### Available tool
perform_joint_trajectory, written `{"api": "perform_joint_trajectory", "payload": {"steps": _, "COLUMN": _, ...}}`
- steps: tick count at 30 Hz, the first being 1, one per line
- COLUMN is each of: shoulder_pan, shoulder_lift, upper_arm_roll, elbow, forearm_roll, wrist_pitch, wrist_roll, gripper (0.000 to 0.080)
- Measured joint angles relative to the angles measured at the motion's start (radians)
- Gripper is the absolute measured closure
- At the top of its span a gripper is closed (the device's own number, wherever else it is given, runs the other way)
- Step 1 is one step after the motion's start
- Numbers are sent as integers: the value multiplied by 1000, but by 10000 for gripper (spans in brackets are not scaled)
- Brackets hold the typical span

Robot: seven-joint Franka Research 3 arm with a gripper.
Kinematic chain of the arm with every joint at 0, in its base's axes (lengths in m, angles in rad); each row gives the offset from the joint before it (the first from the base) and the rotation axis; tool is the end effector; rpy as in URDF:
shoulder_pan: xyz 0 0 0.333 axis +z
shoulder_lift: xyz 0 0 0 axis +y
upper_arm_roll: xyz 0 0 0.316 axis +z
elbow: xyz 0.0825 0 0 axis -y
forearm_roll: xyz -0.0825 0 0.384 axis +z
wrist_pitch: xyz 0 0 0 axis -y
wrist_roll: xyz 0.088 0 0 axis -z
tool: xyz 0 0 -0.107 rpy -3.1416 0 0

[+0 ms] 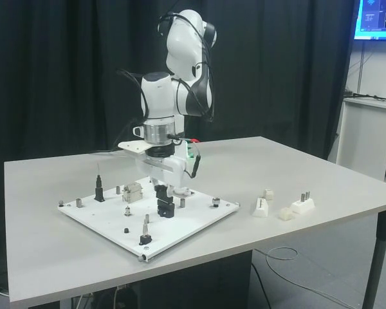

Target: Insert D-SUB.

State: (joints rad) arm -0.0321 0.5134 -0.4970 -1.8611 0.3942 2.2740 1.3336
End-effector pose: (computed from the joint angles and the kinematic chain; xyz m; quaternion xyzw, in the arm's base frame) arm 0.5629 -0.2951 0.2679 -0.5095 0.8599 0.0194 0.0238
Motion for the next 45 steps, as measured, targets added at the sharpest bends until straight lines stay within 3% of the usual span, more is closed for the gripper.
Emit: {"api": "perform_joint_trajectory", "payload": {"steps": 45, "shoulder_pan": 3, "shoulder_lift": -2, "upper_arm_roll": 0, "elbow": 0, "forearm_roll": 2, "wrist_pitch": -16, "wrist_roll": -4, "gripper": 415}}
